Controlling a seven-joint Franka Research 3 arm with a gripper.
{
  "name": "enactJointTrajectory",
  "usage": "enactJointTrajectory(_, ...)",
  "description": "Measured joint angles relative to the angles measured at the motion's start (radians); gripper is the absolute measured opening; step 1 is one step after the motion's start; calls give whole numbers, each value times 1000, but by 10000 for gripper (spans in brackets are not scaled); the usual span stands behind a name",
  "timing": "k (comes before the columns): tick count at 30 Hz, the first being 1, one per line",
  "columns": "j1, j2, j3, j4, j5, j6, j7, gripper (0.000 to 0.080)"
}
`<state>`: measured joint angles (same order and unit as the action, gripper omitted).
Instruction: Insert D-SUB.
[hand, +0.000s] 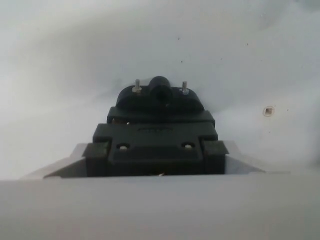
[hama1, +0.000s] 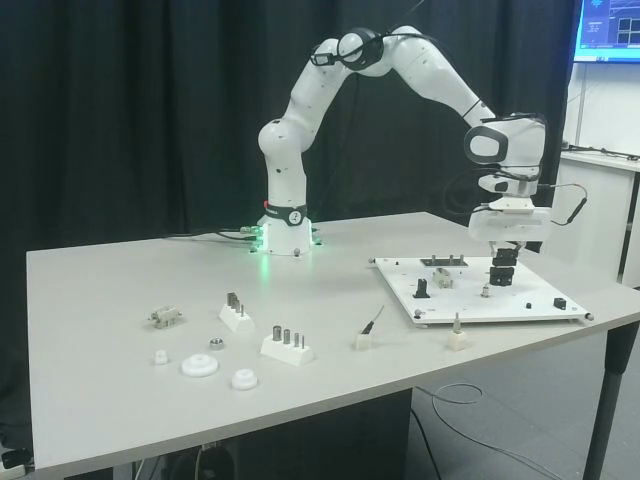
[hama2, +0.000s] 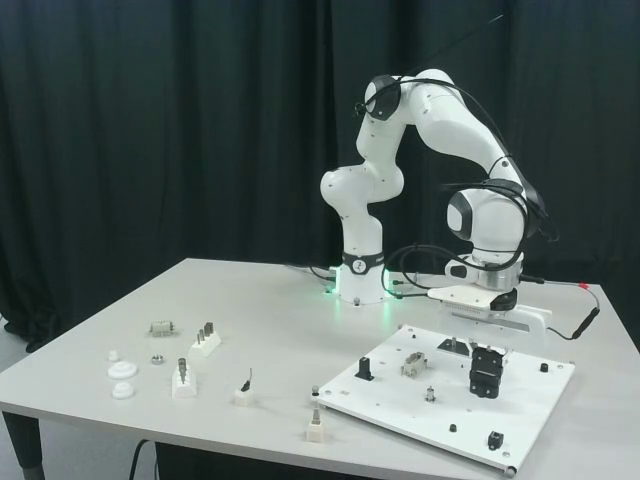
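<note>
D-SUB connector (hand: 156, 132): black, two thumbscrews uppermost, gripped between the closed fingers of the gripper (hama2: 485, 372). Location: just above the white board (hama2: 520, 420), near its edge farthest from the arm's base. Contact with the board: not discernible; socket beneath hidden. Handling advice: keep the shell square and level, descend slowly, press evenly, release only once fully seated. Surround: grey table (hama1: 100, 290).
</note>
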<state>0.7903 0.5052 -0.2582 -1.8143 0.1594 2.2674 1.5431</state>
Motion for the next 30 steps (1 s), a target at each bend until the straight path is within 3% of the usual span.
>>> enactJointTrajectory(30,1,-1,-1,-1,-10,1,18,387)
